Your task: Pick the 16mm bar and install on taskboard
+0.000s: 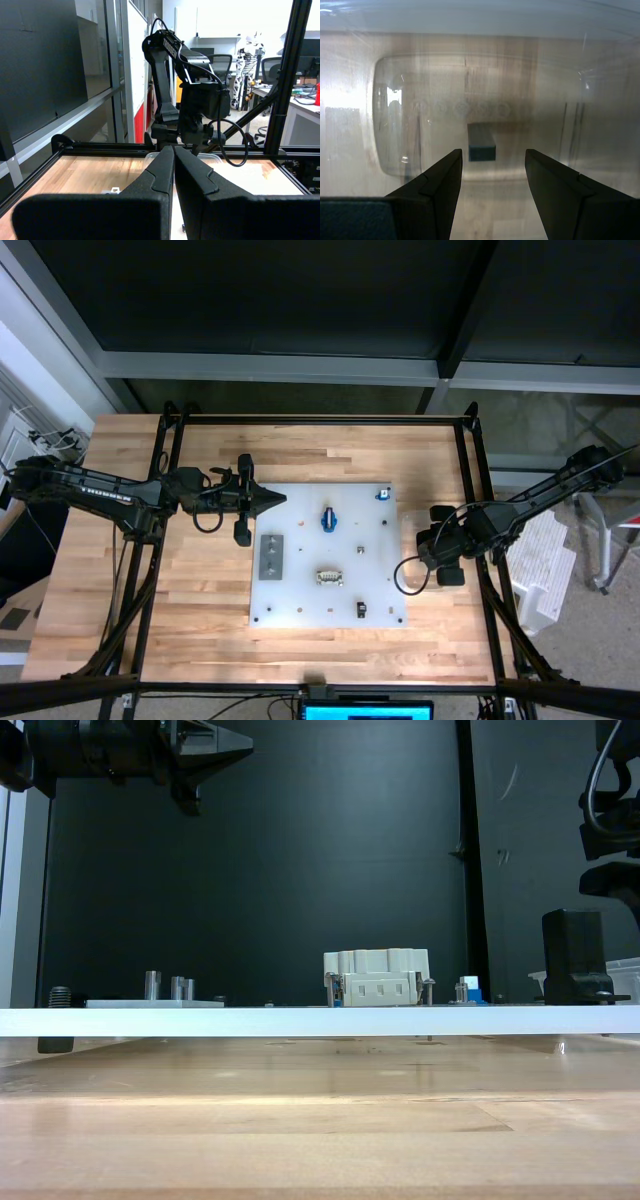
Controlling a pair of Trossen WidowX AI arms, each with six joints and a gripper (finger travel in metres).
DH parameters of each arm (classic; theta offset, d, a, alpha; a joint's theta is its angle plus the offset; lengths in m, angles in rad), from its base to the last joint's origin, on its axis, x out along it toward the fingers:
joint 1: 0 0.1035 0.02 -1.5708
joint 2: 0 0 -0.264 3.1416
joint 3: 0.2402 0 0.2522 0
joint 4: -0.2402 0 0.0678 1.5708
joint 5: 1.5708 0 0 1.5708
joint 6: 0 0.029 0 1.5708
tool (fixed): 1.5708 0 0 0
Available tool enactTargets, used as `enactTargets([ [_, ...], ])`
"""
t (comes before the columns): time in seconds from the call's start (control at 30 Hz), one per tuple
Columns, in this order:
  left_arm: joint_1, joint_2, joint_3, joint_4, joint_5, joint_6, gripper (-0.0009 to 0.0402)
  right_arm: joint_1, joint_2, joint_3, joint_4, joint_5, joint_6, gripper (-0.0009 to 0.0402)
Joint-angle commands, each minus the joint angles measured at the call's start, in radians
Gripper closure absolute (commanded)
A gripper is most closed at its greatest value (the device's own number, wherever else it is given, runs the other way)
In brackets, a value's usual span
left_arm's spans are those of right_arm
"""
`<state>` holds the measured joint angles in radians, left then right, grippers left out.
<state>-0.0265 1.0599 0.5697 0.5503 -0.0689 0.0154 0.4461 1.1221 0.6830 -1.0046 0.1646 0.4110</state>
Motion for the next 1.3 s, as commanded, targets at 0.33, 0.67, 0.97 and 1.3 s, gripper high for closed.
enactTargets([
  [0.33,0.0,0.0,0.0,0.0,0.0,0.0,0.0393,0.005,0.0,-0.056,0.076,-0.001,-0.005,0.0236],
  [0.67,0.0,0.0,0.0,0.0,0.0,0.0,0.0393,0.006,0.0,-0.081,0.103,-0.001,-0.008,0.0261],
  [0.97,0.0,0.0,0.0,0.0,0.0,0.0,0.0393,0.006,0.0,-0.084,0.117,-0.001,-0.009,0.0283],
  [1.3,0.0,0.0,0.0,0.0,0.0,0.0,0.0393,0.006,0.0,-0.084,0.121,-0.002,-0.019,0.035],
])
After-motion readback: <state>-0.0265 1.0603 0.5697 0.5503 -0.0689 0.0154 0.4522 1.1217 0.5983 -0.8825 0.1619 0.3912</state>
